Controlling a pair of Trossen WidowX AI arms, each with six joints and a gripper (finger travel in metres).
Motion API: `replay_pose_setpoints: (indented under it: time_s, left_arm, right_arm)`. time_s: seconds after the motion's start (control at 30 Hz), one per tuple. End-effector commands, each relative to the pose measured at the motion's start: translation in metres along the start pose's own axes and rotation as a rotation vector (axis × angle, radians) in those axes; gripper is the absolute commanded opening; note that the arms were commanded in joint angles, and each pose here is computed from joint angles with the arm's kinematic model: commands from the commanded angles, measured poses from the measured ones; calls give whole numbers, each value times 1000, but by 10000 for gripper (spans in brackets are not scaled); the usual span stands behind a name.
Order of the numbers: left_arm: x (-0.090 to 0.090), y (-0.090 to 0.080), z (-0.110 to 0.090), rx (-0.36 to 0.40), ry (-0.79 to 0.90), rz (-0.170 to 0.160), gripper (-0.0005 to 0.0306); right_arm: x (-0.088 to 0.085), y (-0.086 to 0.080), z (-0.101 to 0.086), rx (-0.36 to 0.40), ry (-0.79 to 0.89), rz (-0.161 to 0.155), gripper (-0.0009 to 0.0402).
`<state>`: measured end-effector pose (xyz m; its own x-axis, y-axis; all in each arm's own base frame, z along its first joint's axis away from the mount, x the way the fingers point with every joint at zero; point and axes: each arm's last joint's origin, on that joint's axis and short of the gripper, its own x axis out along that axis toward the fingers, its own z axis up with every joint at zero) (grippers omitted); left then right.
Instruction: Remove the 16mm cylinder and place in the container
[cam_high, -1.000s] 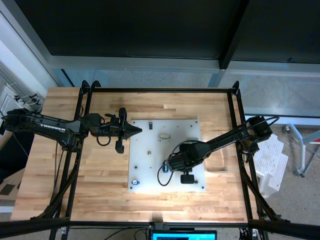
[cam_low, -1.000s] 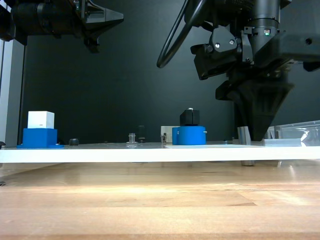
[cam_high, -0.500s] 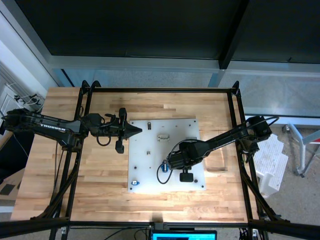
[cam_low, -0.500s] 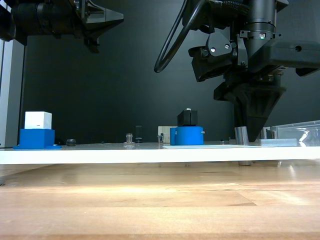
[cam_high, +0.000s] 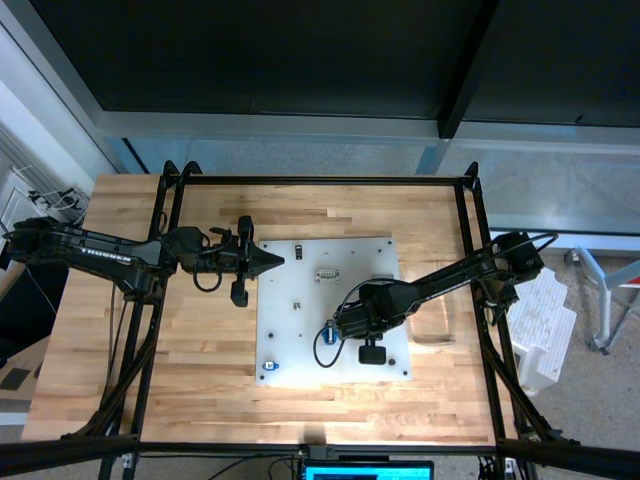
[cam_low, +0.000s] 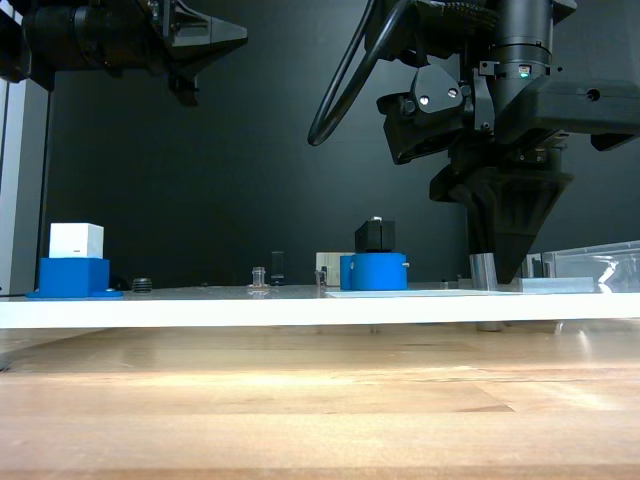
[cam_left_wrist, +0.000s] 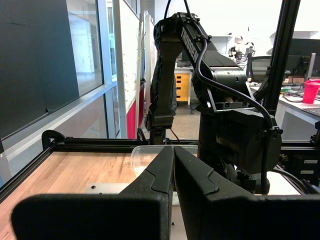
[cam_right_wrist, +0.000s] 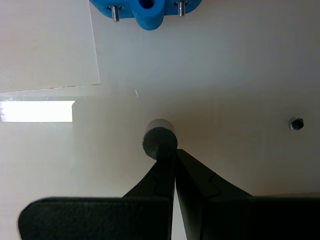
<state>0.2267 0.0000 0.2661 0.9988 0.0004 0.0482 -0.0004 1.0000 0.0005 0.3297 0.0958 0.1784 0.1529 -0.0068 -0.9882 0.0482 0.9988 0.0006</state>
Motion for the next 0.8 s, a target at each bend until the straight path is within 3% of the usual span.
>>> replay_pose_setpoints:
  time_s: [0.03, 0.5, 0.8]
  left_arm:
    - [0, 0, 0, 0, 0, 0, 0]
    - [0, 0, 0, 0, 0, 0, 0]
    - [0, 0, 0, 0, 0, 0, 0]
  right_arm:
    - [0, 0, 0, -1, -1, 0, 0]
    - [-2, 0, 0, -2, -5, 2, 0]
    - [-21, -1, -4, -2, -48, 19, 0]
